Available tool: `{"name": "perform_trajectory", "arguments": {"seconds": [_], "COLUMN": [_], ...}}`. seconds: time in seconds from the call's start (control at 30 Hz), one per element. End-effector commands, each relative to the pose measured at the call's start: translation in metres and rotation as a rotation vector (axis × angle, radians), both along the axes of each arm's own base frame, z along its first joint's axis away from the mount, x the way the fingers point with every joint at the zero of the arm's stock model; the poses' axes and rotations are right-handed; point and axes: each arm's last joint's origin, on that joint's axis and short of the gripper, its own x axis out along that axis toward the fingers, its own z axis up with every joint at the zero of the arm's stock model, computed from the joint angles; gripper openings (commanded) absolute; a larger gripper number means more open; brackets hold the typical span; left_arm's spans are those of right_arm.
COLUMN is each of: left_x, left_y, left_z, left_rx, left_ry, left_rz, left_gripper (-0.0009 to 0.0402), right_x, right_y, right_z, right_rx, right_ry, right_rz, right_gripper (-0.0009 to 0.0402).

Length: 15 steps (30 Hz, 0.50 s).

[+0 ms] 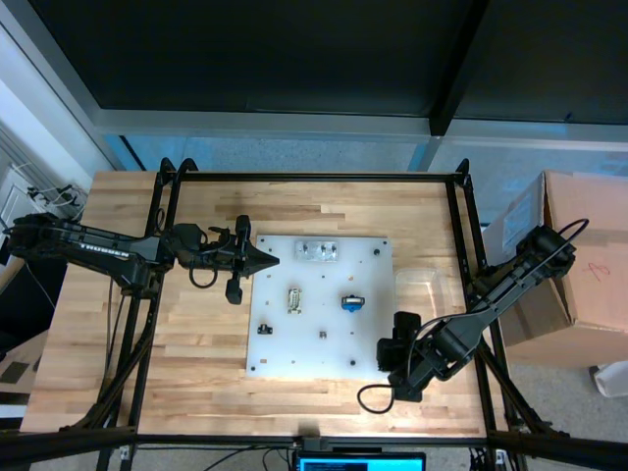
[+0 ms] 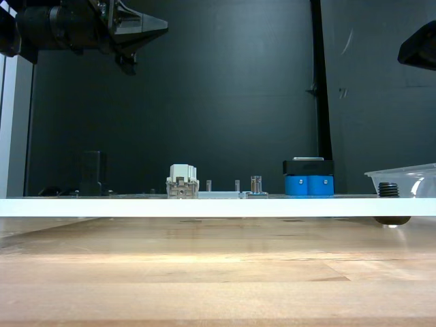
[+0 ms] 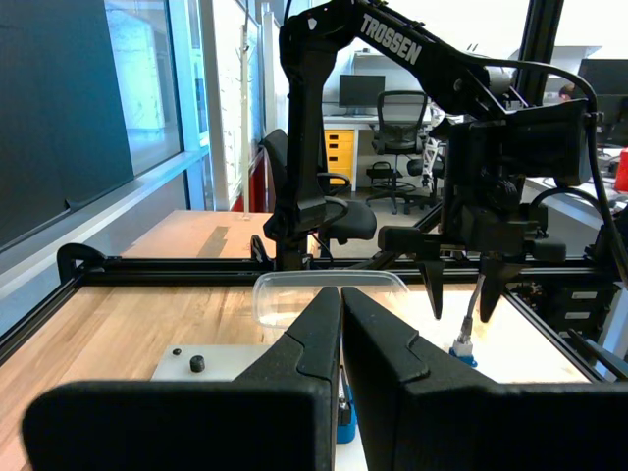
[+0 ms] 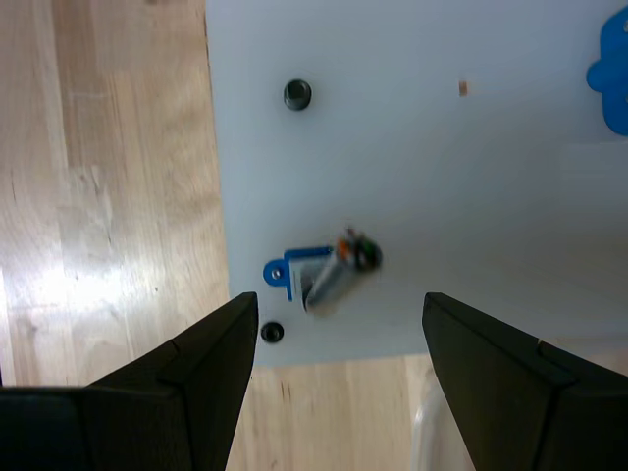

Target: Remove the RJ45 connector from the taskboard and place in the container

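Note:
The RJ45 connector (image 4: 332, 273) sits in its blue seat (image 4: 285, 273) near the front right corner of the white taskboard (image 1: 314, 339), leaning a little, with a short stub of coloured wires on top. I cannot tell how deep it sits. My right gripper (image 4: 339, 306) hangs open straight above it, one finger on each side and clear of it. The same right gripper (image 3: 461, 294) and connector (image 3: 463, 341) show in the left wrist view. My left gripper (image 1: 263, 260) is shut on nothing and held high over the board's left edge. The clear container (image 1: 432, 285) lies right of the board.
On the board stand a beige connector block (image 1: 293, 299), a blue-and-black part (image 1: 351, 302) and a clear part at the back (image 1: 319, 251). A black aluminium frame (image 1: 461, 245) rims the wooden table. A cardboard box (image 1: 574, 265) stands off the right edge.

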Motion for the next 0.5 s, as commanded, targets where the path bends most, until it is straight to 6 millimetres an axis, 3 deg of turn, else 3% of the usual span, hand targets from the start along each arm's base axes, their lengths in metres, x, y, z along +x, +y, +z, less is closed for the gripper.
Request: {"name": "perform_trajectory", "arguments": {"seconds": [0.03,0.5], "left_x": [0.0,0.0], "left_y": [0.0,0.0], "left_z": [0.0,0.0], "left_rx": [0.0,0.0], "left_ry": [0.0,0.0], "left_rz": [0.0,0.0], "left_gripper": [0.0,0.0], "right_x": [0.0,0.003], "right_y": [0.0,0.005], "right_z": [-0.004,-0.018], "right_rx": [-0.01,-0.011], "right_ry": [-0.018,-0.021], "right_rz": [0.004,0.017], "right_gripper": [0.0233,0.0222]}}
